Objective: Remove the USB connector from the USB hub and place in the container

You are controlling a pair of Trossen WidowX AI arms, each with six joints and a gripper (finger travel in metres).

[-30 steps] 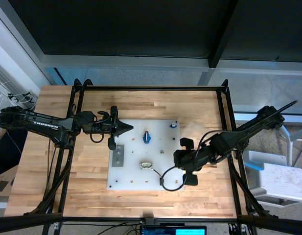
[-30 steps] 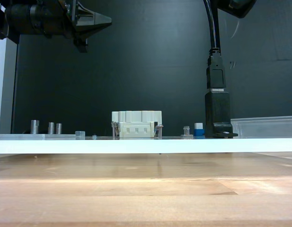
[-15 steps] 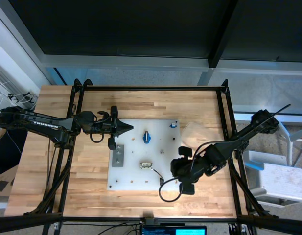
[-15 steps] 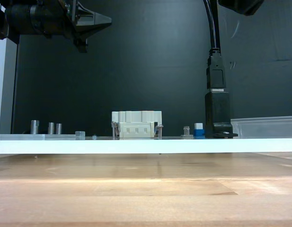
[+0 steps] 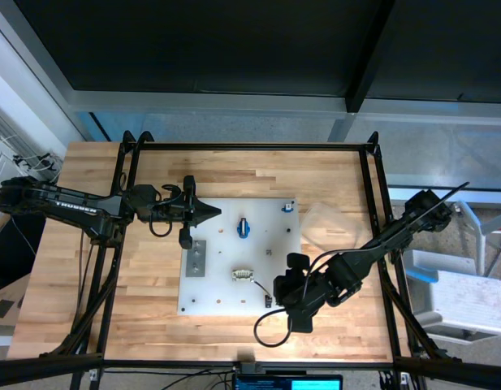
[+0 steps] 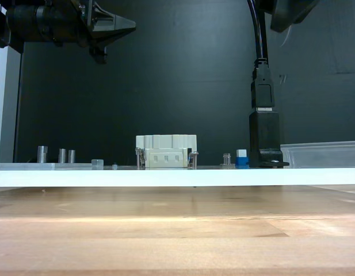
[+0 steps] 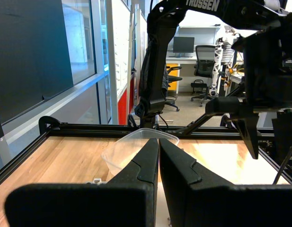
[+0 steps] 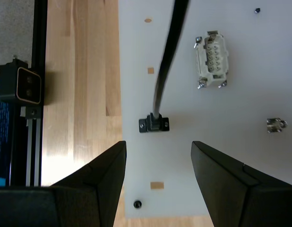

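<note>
The USB connector (image 6: 262,92) stands upright, plugged into the black USB hub (image 6: 264,138) near the front right of the white board (image 5: 226,268). Its black cable (image 5: 262,335) loops off the board's front edge. My right gripper (image 5: 284,292) hovers open just right of the hub (image 5: 267,301); in the right wrist view the hub (image 8: 154,124) and cable (image 8: 167,61) lie ahead of its spread fingers (image 8: 93,184), untouched. The clear container (image 5: 327,223) sits right of the board. My left gripper (image 5: 208,213) hangs shut above the board's back left.
A beige multi-pin connector (image 5: 244,276), a grey metal block (image 5: 197,262) and a blue clip (image 5: 244,228) sit on the board. Black frame rails (image 5: 378,236) border the table. In the left wrist view the container (image 7: 136,149) lies beyond the shut fingers (image 7: 150,163).
My right arm has swung left and toward the near edge, bringing its open gripper beside the hub. The cable loop shifted left with it. The left arm has not moved.
</note>
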